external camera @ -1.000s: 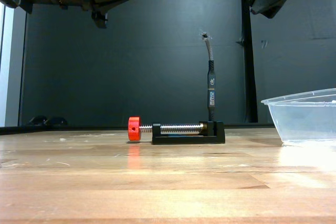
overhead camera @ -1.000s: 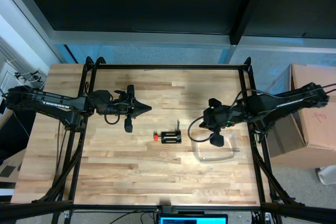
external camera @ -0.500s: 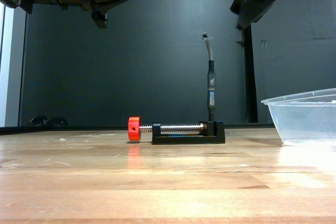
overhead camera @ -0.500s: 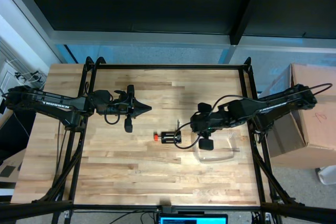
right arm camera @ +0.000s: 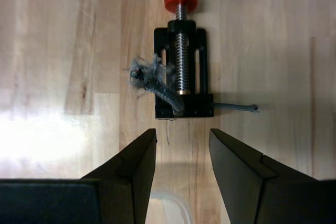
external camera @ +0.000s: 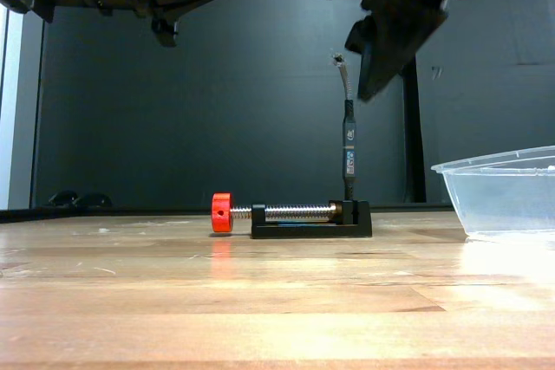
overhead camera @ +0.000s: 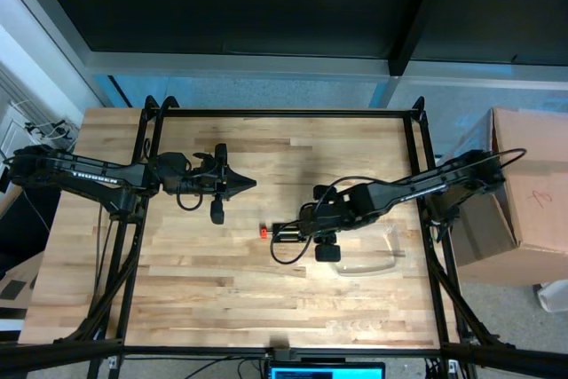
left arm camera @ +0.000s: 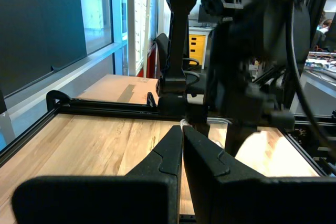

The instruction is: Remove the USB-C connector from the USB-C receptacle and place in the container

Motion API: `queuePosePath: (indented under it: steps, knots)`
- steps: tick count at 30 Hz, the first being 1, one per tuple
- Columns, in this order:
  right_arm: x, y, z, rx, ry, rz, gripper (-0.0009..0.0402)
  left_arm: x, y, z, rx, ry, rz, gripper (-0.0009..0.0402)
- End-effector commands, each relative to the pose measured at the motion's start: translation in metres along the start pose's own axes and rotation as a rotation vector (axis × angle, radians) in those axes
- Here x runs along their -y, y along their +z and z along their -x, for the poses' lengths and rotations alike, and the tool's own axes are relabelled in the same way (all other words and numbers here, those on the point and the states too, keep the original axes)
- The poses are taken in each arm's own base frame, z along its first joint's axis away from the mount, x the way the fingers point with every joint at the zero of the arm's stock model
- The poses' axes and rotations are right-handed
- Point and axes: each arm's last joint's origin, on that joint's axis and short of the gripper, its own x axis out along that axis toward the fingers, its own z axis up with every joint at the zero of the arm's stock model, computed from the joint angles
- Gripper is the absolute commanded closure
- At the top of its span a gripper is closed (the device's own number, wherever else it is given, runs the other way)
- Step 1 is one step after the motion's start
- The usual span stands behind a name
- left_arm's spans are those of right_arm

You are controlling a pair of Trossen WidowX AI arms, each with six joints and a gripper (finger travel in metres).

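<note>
The USB-C connector point(overhead camera: 302, 217) is seen from the high view seated in the USB-C receptacle point(overhead camera: 300, 232) of a clamp point(overhead camera: 284, 233) at the middle of the table point(overhead camera: 222, 299). The right tool point(overhead camera: 307, 222) is poised over it. The container point(overhead camera: 392, 260) is at the clamp's 3 o'clock and the left tool point(overhead camera: 251, 185) at its 10 o'clock.

In the low view the connector is shown upright.

In the left wrist view the left tool's fingers are pressed together.

In the right wrist view the right tool is spread wide, with nothing gripped.
</note>
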Motion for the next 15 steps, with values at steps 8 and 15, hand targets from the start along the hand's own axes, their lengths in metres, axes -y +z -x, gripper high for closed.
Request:
queuePosePath:
  steps: [8,15]
  knots:
    - [-0.006,0.008,-0.03,0.009,0.001,0.003,0.0268,0.0,0.0,0.0,-0.001,0.0,0.0,0.0393]
    - [-0.007,0.008,-0.034,0.004,-0.001,-0.001,0.0326,0.0,0.0,0.0,0.0,0.0,0.0,0.0393]
